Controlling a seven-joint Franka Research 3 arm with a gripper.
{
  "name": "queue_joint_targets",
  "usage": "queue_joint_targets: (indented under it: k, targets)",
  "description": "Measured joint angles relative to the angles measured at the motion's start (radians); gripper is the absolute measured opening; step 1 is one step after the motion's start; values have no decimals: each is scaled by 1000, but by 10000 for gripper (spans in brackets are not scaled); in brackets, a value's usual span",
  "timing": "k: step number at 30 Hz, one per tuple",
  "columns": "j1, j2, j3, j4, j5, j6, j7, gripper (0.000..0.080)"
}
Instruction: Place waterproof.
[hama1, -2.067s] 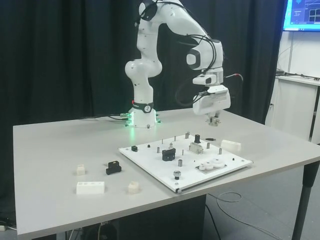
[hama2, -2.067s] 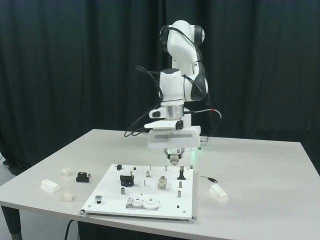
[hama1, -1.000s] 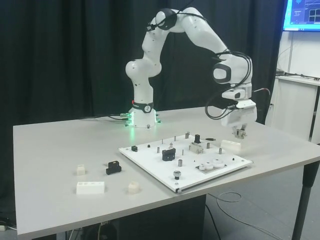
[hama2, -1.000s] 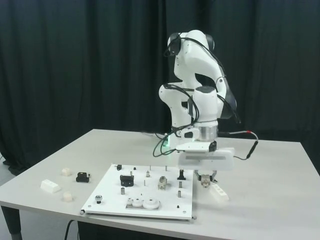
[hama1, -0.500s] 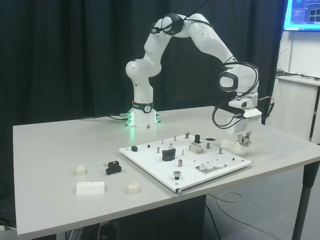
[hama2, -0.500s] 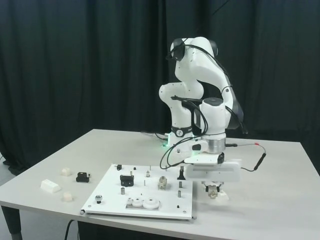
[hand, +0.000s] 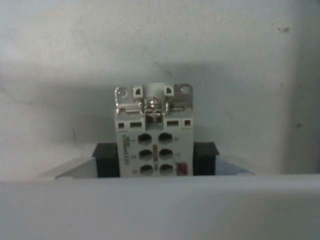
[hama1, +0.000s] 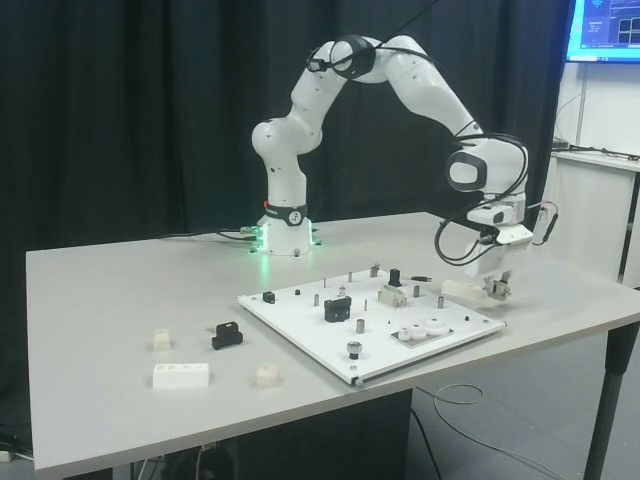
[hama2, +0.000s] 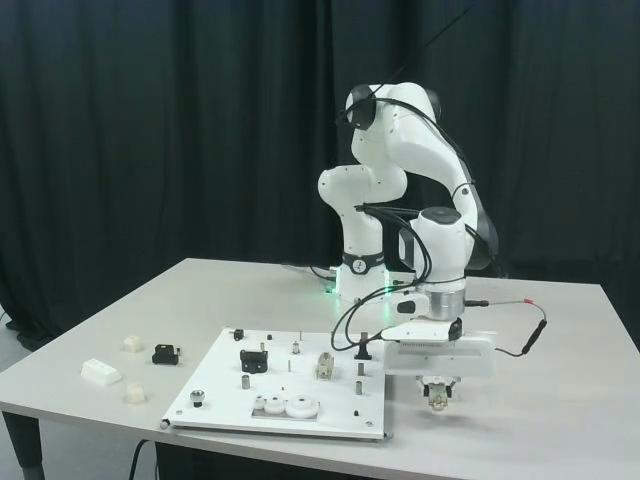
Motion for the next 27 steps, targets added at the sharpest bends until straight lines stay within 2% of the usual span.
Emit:
queue_joint_targets:
  k: [10,12,17,18,23,24,27]
  targets:
    - [5,35,0,27,0,0,17,310]
    - [6,39,0,31,0,0,17,335]
    - [8,41,1,40,0,-3,17,335]
    - [8,41,1,43,0,-5,17,583]
    - [9,40,1,64,0,-32,16,583]
    - [9,40,1,69,0,-38,16,753]
    - [9,39,1,84,0,-64,16,753]
